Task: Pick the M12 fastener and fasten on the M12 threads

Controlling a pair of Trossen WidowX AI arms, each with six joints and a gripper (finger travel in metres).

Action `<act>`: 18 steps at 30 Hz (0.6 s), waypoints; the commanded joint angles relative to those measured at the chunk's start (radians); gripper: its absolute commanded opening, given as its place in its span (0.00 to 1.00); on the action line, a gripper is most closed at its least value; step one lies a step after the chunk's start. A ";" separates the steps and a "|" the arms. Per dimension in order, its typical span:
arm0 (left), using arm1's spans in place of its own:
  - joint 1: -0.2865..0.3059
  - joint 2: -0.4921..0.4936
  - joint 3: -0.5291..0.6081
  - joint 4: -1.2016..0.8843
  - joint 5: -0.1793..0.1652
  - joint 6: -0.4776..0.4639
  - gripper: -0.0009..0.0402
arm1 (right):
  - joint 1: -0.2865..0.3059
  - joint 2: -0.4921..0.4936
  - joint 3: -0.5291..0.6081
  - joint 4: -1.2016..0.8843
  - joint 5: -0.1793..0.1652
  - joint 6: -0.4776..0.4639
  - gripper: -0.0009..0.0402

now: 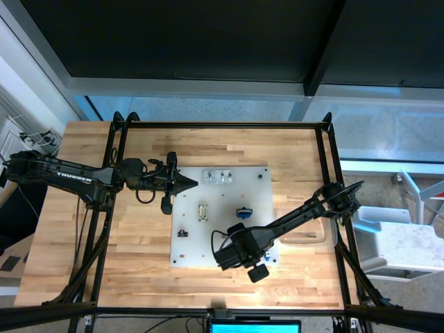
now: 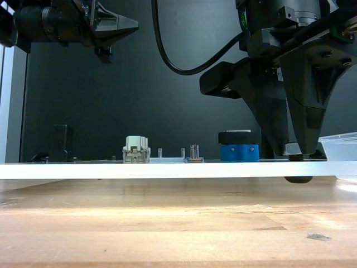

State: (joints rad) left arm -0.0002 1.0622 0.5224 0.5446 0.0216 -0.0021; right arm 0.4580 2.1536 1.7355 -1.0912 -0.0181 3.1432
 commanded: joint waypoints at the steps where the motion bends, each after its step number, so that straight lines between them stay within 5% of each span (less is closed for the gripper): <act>1: 0.000 0.000 0.000 0.000 0.000 0.000 0.02 | 0.000 0.000 0.002 0.013 -0.001 -0.002 0.15; 18: 0.000 0.000 0.000 0.000 0.000 0.000 0.02 | 0.000 0.000 0.001 0.007 -0.003 -0.001 0.20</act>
State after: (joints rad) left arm -0.0002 1.0618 0.5228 0.5446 0.0219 -0.0021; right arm 0.4580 2.1536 1.7355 -1.0817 -0.0189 3.1405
